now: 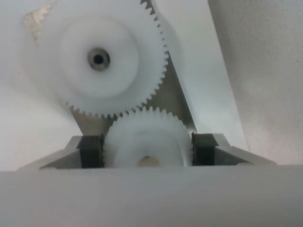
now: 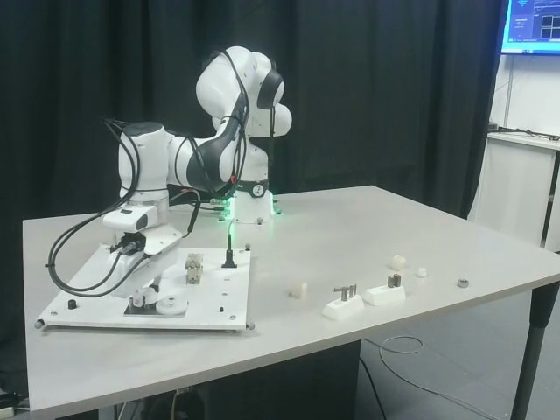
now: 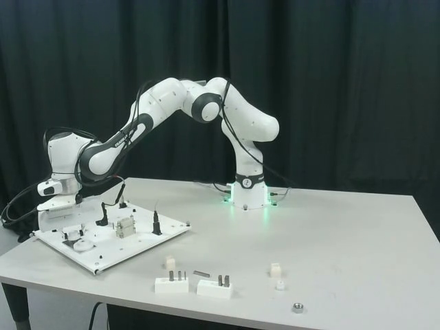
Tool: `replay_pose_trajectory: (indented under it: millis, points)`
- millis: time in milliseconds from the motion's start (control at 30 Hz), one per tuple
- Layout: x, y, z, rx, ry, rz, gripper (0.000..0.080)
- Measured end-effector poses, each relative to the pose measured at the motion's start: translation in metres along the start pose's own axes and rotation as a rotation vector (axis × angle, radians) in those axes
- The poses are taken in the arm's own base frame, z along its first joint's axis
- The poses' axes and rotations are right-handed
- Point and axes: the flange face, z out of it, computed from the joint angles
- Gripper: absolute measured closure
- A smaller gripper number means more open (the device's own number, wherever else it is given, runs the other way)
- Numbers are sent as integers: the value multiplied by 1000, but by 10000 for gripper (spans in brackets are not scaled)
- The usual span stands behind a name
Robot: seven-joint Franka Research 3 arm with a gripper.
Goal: Insert medium gear.
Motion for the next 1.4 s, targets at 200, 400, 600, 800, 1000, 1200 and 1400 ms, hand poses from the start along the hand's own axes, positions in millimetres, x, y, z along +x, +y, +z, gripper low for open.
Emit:
replay_pose_trajectory:
  millis: [200,400,600,800,1000,1200,1400]
  points:
    - [-1,1,0,-1,-1,1,407]
    - [-1,2,0,4,-6,2,407]
    - [-3,1,1,15,-17,3,407]
    - [-3,2,1,19,-14,9,407]
    - [-4,3,7,24,-6,20,407]
    - [-4,4,9,25,-3,25,407]
    - [-4,4,8,27,-7,25,407]
